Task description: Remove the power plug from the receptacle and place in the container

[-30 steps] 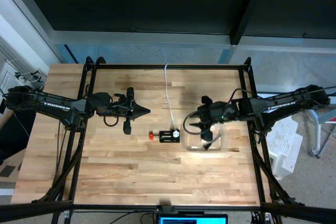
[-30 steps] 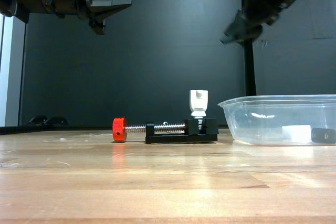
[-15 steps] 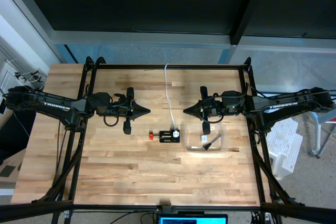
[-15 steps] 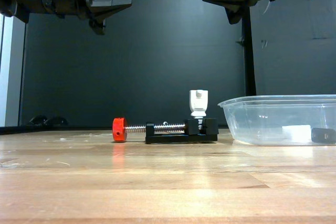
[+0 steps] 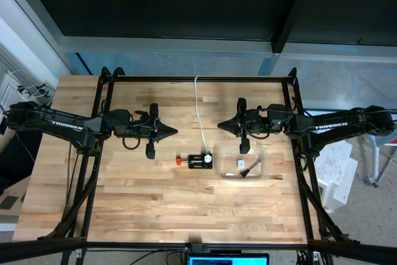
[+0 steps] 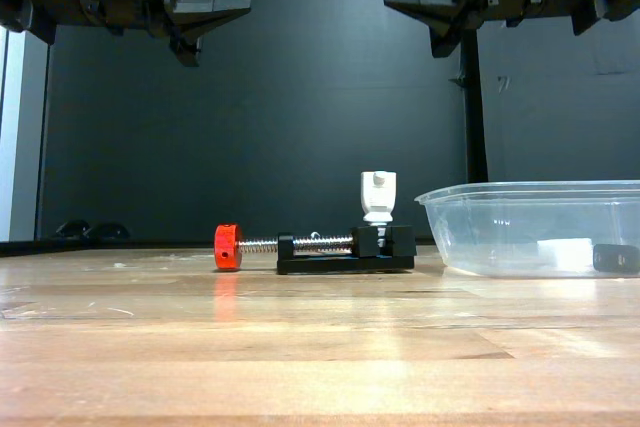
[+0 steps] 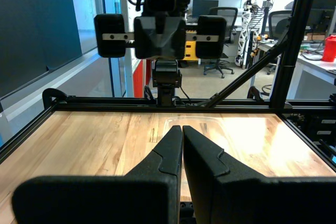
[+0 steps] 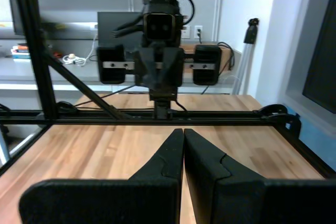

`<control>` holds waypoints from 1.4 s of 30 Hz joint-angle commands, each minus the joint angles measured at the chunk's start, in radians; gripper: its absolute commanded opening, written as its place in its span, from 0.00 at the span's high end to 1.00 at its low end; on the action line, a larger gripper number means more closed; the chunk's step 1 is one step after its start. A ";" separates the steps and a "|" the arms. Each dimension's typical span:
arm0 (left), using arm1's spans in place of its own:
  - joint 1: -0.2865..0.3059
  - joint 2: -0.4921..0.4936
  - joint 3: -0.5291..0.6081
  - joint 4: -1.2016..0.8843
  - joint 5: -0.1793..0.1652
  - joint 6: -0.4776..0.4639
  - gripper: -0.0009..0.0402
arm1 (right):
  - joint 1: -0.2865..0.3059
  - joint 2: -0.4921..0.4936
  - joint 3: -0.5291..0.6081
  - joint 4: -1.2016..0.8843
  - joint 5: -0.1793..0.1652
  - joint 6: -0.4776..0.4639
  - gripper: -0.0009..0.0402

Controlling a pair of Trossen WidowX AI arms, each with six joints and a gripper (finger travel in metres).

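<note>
One power plug (image 5: 249, 167) is seen in one container (image 5: 222, 175). The left gripper (image 5: 173, 131) and right gripper (image 5: 220, 128) are held high, jaws closed on nothing.

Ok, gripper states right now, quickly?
Left gripper: closed, empty, raised left of the small black vise.
Right gripper: closed, empty, raised beyond the clear plastic tray.
</note>
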 commanded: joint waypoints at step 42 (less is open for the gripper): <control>0.000 0.000 0.000 0.000 0.000 0.000 0.98 | 0.011 0.003 -0.040 0.019 -0.008 0.047 0.98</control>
